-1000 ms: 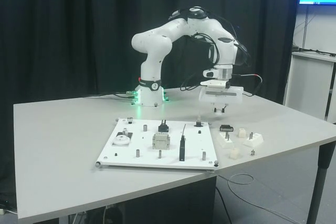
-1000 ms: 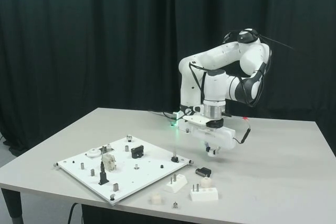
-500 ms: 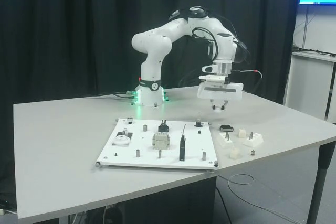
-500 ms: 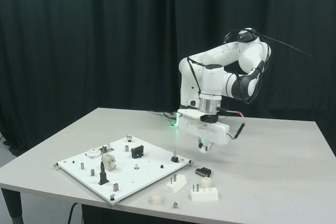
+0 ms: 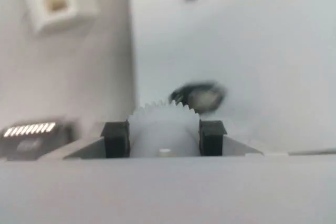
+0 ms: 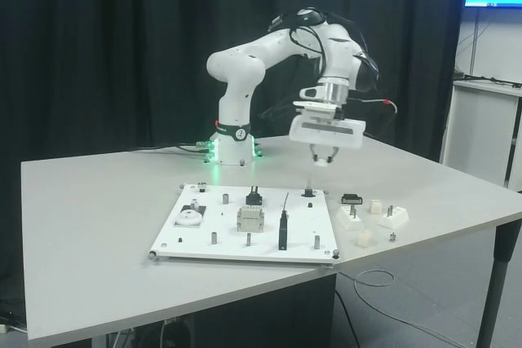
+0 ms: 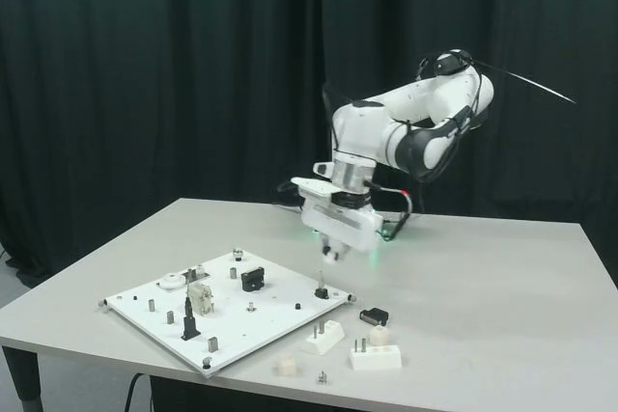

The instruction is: Insert medium gear.

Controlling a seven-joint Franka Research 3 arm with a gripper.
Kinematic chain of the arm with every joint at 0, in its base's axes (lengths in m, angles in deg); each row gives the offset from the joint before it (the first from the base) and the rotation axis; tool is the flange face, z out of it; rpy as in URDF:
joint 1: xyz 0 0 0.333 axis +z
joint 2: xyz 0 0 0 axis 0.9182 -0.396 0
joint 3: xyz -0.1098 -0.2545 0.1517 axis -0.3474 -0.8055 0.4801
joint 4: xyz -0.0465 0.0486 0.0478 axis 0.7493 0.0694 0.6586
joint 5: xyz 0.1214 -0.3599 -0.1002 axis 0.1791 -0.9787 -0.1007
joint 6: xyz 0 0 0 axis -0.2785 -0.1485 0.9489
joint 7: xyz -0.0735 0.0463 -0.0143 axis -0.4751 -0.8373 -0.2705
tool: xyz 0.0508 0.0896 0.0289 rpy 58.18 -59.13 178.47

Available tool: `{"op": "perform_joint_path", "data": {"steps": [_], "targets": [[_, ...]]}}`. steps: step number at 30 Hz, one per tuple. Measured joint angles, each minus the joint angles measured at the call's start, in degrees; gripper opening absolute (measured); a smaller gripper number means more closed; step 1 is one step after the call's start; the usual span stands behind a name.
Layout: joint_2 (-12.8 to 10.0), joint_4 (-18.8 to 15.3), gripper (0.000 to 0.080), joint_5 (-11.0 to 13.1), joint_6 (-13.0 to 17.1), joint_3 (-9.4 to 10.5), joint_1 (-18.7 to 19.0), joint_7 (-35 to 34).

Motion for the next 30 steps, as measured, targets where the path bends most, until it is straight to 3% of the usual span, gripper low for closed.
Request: {"op": "perform_joint_path", "data": {"steps": [11,24,30], "targets": [[0.0,0.7,0.0284,-0.65,0.75,-2.44,-9.68,10.84],[0.01,1.54,0.0284,-0.31,-1.02,-2.54,-20.69,21.58],[0.01,1.57,0.0284,1.11,-2.14,-2.39,-25.34,26.89]]}}
